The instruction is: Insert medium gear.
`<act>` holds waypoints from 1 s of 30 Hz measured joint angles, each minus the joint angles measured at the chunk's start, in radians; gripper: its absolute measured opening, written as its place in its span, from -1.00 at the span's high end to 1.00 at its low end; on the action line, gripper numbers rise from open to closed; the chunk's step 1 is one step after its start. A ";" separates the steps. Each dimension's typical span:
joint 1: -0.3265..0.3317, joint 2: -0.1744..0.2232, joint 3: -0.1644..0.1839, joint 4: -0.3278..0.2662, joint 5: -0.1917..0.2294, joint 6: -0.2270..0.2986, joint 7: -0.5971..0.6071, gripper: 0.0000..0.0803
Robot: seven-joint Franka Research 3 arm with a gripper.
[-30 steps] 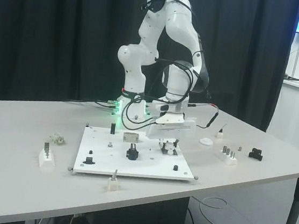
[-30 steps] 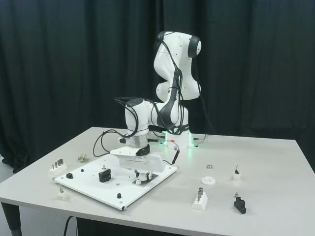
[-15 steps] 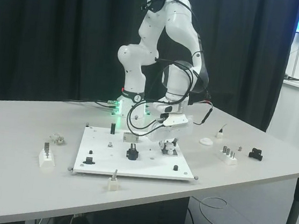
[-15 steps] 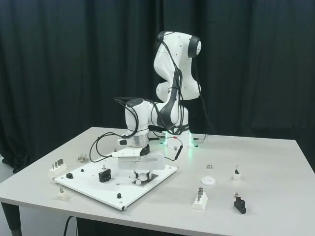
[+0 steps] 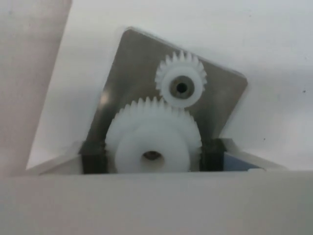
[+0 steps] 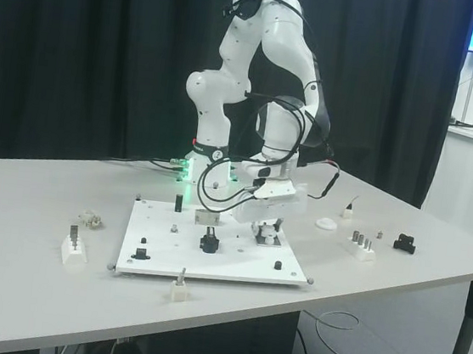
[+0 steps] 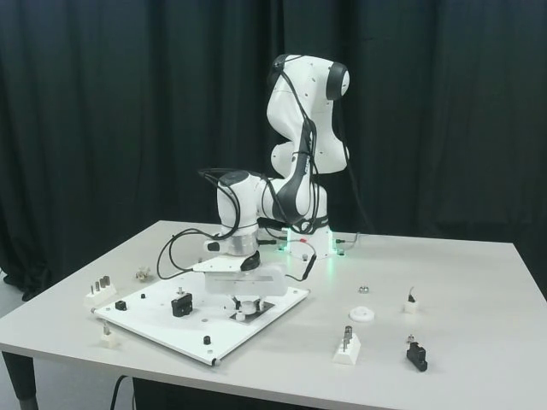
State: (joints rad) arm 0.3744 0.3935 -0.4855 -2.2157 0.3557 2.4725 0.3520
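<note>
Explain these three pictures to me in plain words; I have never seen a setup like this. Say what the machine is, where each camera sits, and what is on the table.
The machine is a white robot arm bolted to a grey table. Two pictures come from cameras standing in the room; the close-up comes from a camera on the arm's wrist, looking down past the gripper.

On the table lies a white board with small fittings, and loose parts lie around it. In the close-up, a grey metal plate carries two white toothed wheels: a small gear and, beside it, the medium gear, their teeth meeting. The black jaws sit on either side of the medium gear.
</note>
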 joint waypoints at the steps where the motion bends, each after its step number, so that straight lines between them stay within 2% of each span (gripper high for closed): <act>1: 0.000 0.000 0.001 0.000 0.004 -0.001 0.010 0.01; 8: 0.000 -0.002 0.000 0.000 0.004 -0.018 0.042 0.01; 9: 0.000 -0.003 -0.001 0.001 0.003 -0.021 0.042 -0.87; 15: 0.000 -0.017 -0.012 0.004 -0.014 -0.032 0.052 -0.87; 16: 0.000 -0.020 -0.015 0.004 -0.018 -0.034 0.058 -0.96; 25: 0.000 -0.048 -0.045 0.006 -0.054 -0.044 0.149 -0.99; 30: 0.000 -0.055 -0.059 0.006 -0.061 -0.044 0.170 -0.99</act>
State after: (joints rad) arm 0.3742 0.3380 -0.5444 -2.2094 0.2947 2.4280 0.5224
